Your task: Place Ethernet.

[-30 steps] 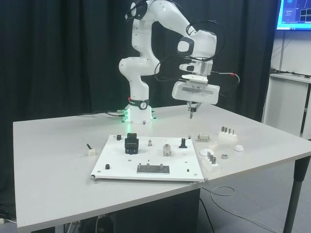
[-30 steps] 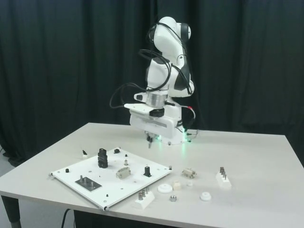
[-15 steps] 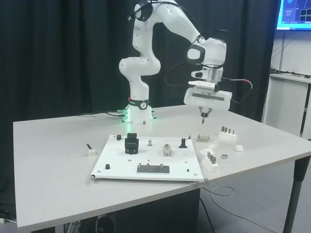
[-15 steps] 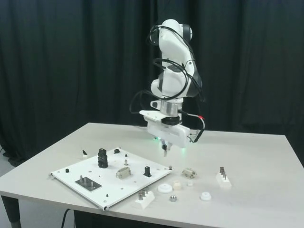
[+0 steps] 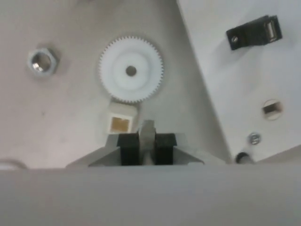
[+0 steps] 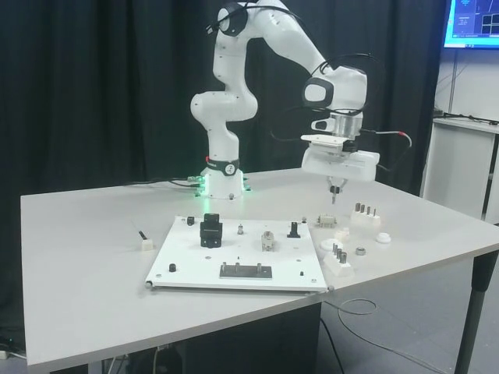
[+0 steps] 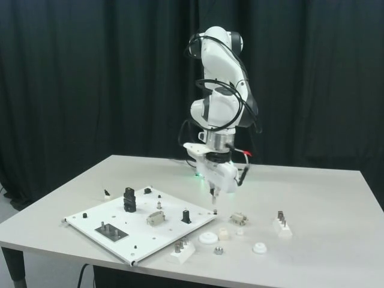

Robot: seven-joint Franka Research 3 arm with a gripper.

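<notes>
The grey table (image 6: 93, 257) carries everything, with the white arm (image 6: 234, 93) bolted at its far side and reaching out over the loose parts. A flat white board (image 6: 242, 257) lies on the table and holds several small fittings, among them a black block (image 6: 211, 231), a black socket (image 5: 254, 32) and a grey metal plate with pegs (image 6: 245, 270). The gripper (image 6: 334, 195) hangs above the table just off the board's edge, well clear of the surface. In the wrist view its two black fingers (image 5: 128, 148) stand close together with a thin grey piece (image 5: 147, 136) clamped between them; what that piece is cannot be told.

Beside the board lie loose parts: two white peg blocks (image 6: 366, 217), one near the board's corner, and a white gear (image 5: 131, 69) flat on the table. Touching the gear's rim sits a small white cube-shaped connector (image 5: 122, 117), its square opening facing up, directly below the fingertips and not held. A metal nut (image 5: 42, 61) lies apart from the gear. A white ring (image 7: 259, 247) and a small grey plug (image 7: 238, 218) rest nearby.
</notes>
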